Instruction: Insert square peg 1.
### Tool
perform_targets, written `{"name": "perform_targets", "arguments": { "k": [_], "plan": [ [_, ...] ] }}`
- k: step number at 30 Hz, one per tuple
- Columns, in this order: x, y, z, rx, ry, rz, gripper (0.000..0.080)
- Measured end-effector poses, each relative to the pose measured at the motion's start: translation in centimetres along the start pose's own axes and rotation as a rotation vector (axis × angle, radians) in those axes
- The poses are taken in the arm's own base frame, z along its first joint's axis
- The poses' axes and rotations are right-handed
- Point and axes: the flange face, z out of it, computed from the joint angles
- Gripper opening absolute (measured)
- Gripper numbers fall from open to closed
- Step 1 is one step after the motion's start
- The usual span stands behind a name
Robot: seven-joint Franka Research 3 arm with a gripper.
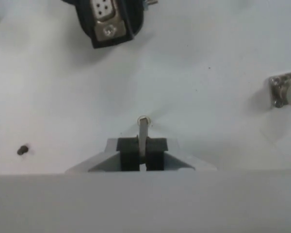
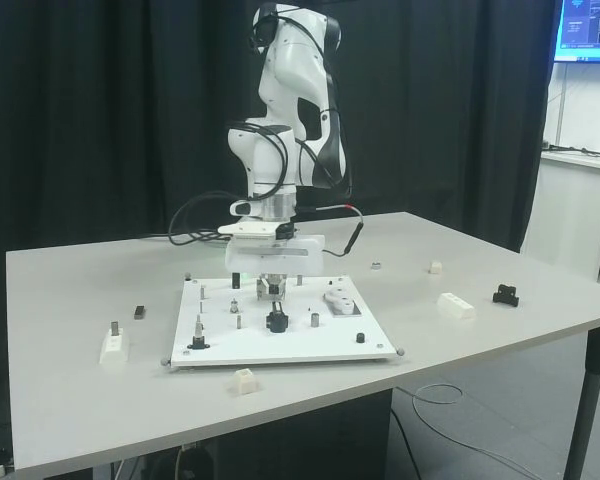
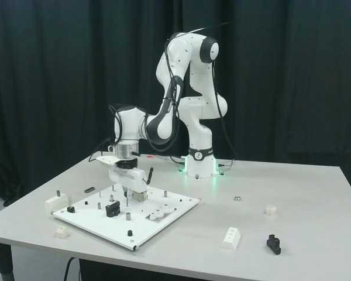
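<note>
The two black fingers (image 1: 142, 154) are seen nearest the wrist camera, closed almost fully on a thin, straight-sided metal peg (image 1: 143, 136) pinched between their flat pads. The peg's grey tip is shown just beyond the fingers, standing upright over the smooth white board (image 1: 208, 97), at or just above its surface; contact cannot be told. Beyond the fingers, a black D-shaped connector (image 1: 108, 22) with a metal face is mounted on the board. To one side, a shiny threaded metal fitting (image 1: 287, 90) is fixed. The board is laid flat on the matte grey table (image 2: 80, 290).
</note>
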Motion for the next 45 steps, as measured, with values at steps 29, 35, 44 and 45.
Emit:
{"name": "perform_targets", "arguments": {
  "k": [29,35,44,45],
  "plan": [
    [-0.01,-0.12,0.03,-0.001,0.000,-0.166,0.0022],
    [0.14,-0.09,0.11,0.005,-0.003,-0.121,0.0022],
    [0.49,-0.12,0.50,0.012,-0.005,-0.006,0.0022],
    [0.50,-0.11,0.49,0.012,-0.005,0.001,0.0022]
  ]
}}
